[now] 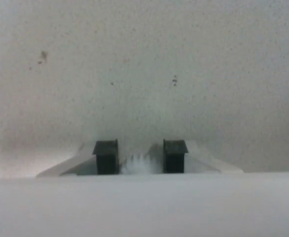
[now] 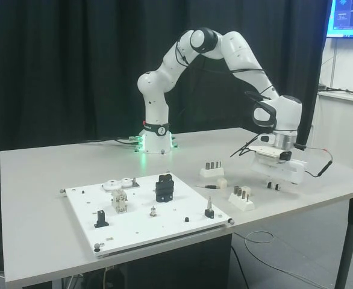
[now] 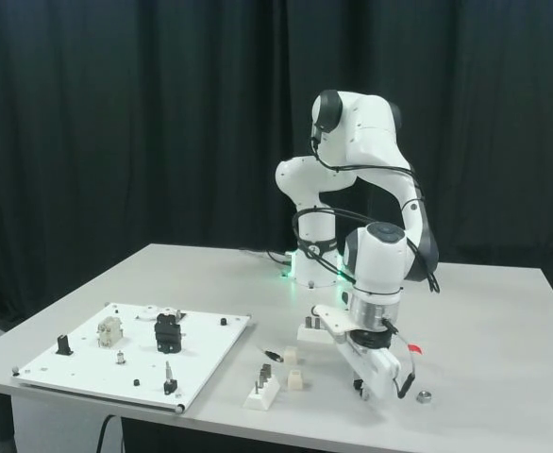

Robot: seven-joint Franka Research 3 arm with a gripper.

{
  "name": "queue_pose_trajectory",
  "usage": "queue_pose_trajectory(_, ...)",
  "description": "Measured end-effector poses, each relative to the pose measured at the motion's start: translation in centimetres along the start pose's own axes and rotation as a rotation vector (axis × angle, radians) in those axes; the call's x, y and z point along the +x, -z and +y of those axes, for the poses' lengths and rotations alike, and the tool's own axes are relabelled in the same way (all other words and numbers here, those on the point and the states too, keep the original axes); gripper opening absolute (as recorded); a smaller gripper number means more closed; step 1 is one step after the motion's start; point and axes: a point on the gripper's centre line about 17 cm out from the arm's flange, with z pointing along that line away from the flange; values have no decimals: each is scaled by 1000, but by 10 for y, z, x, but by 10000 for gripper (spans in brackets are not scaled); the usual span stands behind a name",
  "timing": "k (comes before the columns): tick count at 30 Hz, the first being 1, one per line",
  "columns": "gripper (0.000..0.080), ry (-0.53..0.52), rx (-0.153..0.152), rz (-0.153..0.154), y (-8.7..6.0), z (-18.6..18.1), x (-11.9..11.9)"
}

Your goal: Pick small gear.

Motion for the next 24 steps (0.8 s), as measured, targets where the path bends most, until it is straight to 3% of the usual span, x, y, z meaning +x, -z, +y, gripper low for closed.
queue_pose_trajectory(17,194,3,10,19,10,-7,17)
queue_pose_trajectory(24,191,-4,-4,22,19,-7,31)
